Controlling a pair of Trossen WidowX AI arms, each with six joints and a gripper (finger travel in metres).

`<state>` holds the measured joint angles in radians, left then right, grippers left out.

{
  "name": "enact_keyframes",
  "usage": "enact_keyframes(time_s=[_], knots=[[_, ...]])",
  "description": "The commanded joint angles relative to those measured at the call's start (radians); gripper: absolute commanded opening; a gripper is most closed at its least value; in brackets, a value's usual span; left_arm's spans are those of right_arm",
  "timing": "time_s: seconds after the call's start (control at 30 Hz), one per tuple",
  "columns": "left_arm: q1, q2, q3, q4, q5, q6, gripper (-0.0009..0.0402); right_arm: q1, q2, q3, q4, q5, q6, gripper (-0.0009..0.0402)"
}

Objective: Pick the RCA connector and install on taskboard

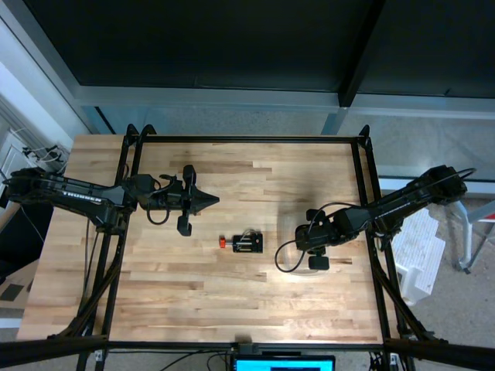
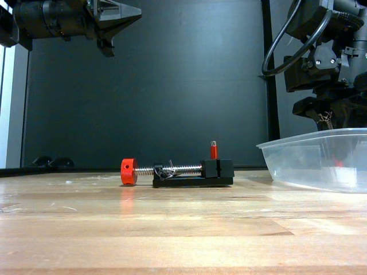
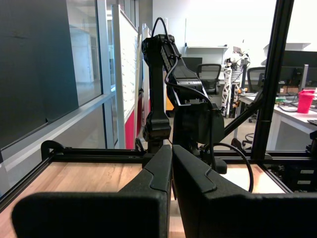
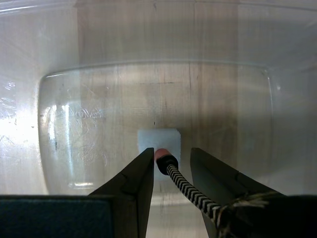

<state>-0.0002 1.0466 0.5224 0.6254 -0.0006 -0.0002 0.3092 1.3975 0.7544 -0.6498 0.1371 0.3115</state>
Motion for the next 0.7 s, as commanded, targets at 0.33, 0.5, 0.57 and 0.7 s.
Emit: enact_keyframes(time_s=[0.33, 0.5, 0.57, 0.7], knots=[[0.0, 0.0, 0.0, 0.0, 0.0, 0.0, 0.0, 0.0, 0.0, -0.006, 0.006, -0.008, -0.006, 0.0078], [0.0, 0.0, 0.0, 0.0, 0.0, 0.0, 0.0, 0.0, 0.0, -0.006, 0.007, -0.009, -0.006, 0.006], [0.0, 0.0, 0.0, 0.0, 0.0, 0.0, 0.0, 0.0, 0.0, -0.006, 0.008, -0.009, -0.006, 0.0052], [0.0, 0.0, 0.0, 0.0, 0.0, 0.0, 0.0, 0.001, 0.0, -0.006, 0.007, -0.009, -0.006, 0.0039]])
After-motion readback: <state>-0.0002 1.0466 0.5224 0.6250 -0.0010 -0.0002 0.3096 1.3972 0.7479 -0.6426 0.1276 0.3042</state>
